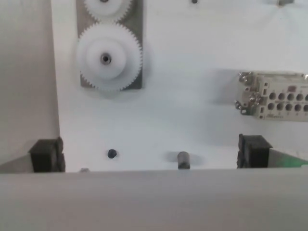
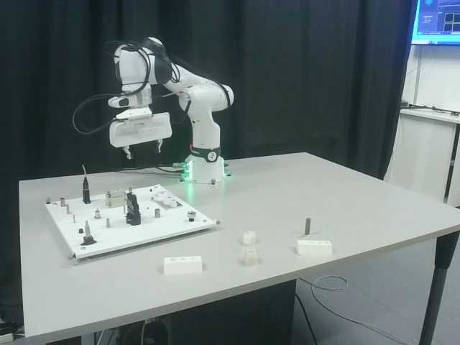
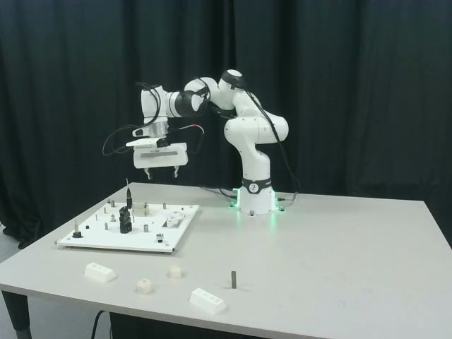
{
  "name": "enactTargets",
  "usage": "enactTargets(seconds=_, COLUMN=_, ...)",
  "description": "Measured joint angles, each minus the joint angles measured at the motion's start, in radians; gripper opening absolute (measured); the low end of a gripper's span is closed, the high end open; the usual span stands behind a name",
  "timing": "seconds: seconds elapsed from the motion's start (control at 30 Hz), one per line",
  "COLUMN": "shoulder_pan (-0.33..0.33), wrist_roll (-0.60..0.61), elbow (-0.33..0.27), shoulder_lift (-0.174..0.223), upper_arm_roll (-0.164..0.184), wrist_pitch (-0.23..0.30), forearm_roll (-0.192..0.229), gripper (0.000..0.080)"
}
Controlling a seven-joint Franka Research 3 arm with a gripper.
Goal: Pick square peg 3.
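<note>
The gripper [image 2: 142, 149] hung high over the white board [image 2: 167, 220], its two fingers spread wide and holding nothing. Square peg 3 [image 1: 183, 160] was, as I took it, the short dark post standing upright on the board, though I couldn't be sure which peg was meant. It stood below the claw, roughly midway between the fingertips in the wrist view and well apart from them. Its long axis ran vertical, so the move ahead looked like a plain descent.
</note>
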Motion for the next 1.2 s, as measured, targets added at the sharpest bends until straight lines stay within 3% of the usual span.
enactTargets(seconds=0.37, shoulder_pan=0.026, wrist_roll=0.011, elbow=0.003, shoulder_lift=0.0, upper_arm_roll=0.001, wrist_pitch=0.013, forearm_roll=-0.024, gripper=0.08)
enactTargets(seconds=0.67, shoulder_pan=0.067, wrist_roll=0.013, elbow=0.007, shoulder_lift=0.0, upper_arm_roll=0.001, wrist_pitch=0.069, forearm_roll=-0.028, gripper=0.08)
enactTargets(seconds=1.2, shoulder_pan=0.244, wrist_roll=0.185, elbow=0.017, shoulder_lift=0.011, upper_arm_roll=-0.013, wrist_pitch=0.17, forearm_roll=-0.064, gripper=0.08)
